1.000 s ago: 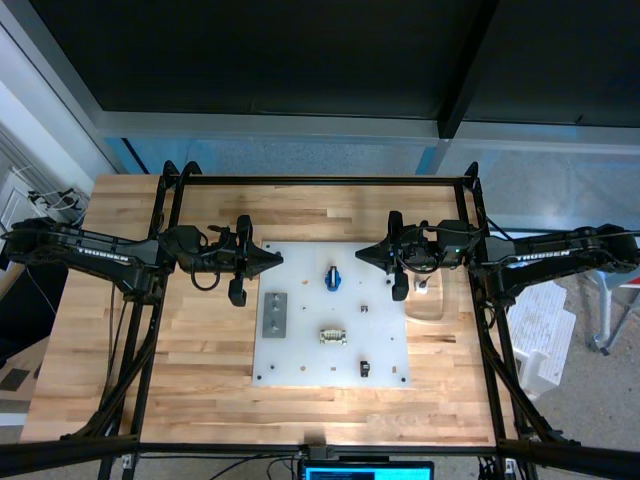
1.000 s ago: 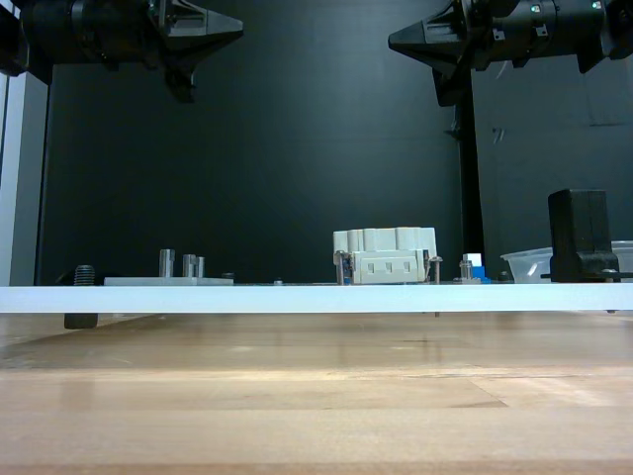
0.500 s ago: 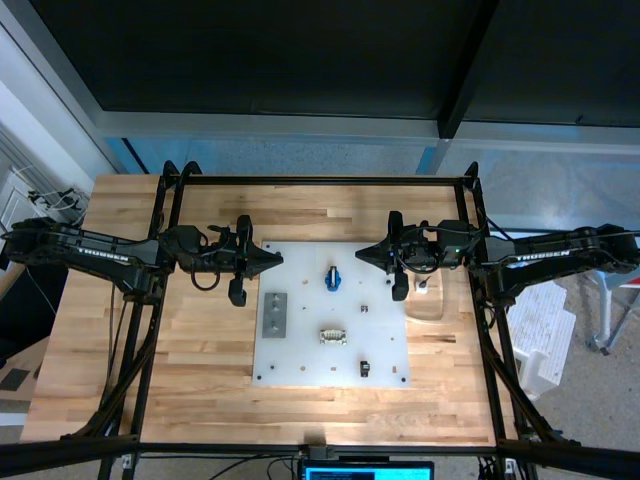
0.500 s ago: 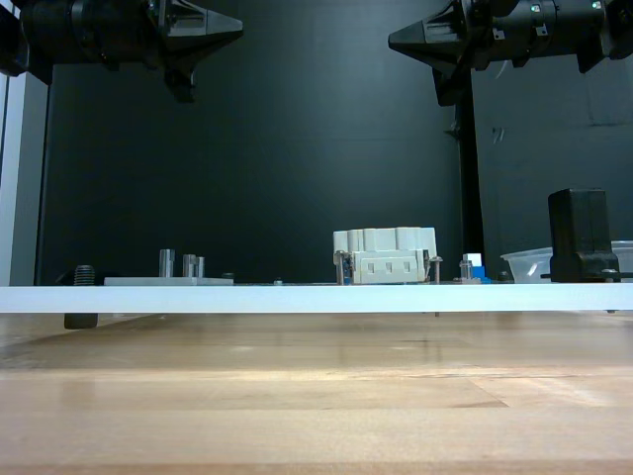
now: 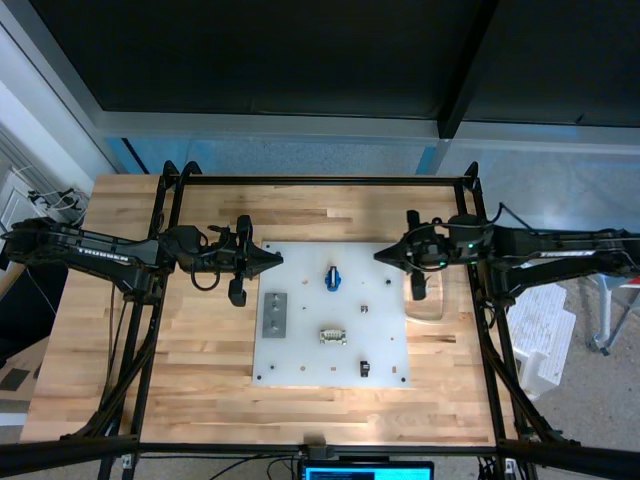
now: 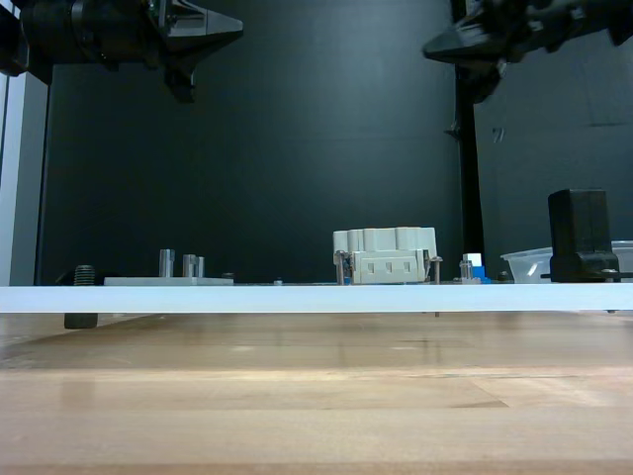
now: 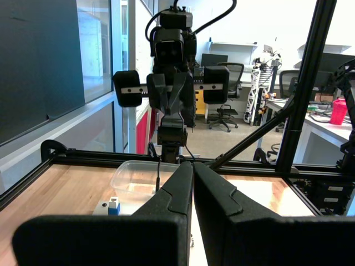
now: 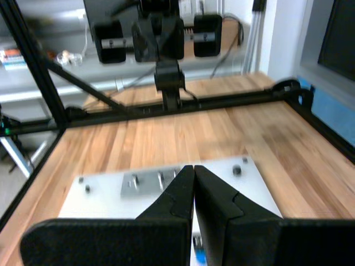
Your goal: Pick the USB connector and install on taskboard
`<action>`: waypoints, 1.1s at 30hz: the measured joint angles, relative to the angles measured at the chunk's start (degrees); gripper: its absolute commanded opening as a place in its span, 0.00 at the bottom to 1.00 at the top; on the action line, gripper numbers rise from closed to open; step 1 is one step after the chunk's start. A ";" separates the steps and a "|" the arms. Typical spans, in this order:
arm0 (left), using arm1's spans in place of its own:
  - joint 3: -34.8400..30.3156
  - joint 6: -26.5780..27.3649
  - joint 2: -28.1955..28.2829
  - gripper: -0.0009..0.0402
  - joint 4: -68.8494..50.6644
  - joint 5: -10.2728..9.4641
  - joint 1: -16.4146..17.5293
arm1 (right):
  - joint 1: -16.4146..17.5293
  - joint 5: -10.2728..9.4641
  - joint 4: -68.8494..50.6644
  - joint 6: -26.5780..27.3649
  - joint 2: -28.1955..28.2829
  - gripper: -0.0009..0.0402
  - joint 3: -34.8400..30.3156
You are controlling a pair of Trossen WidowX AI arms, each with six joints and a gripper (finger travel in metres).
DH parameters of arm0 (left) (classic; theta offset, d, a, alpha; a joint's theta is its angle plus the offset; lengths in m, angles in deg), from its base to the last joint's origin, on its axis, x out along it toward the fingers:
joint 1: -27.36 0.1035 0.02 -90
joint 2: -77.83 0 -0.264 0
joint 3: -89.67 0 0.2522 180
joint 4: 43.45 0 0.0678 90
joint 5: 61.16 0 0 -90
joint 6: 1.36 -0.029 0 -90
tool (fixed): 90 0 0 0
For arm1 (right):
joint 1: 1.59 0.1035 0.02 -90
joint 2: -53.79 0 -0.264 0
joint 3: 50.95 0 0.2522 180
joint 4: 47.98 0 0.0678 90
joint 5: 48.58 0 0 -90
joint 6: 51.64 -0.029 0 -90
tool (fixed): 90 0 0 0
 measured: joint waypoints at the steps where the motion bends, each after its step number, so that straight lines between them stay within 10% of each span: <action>1: -0.02 0.00 -0.02 0.02 0.00 -0.02 0.00 | 0.00 0.02 -3.06 0.22 -1.11 0.02 -0.63; 14: 0.00 0.02 -0.02 0.02 -0.02 0.00 0.00 | 0.02 3.08 -41.94 -0.66 -6.78 0.02 -9.11; 33: 0.00 0.02 0.00 0.02 0.00 -0.02 0.00 | 0.11 3.67 -62.97 -3.48 -5.90 0.02 -10.36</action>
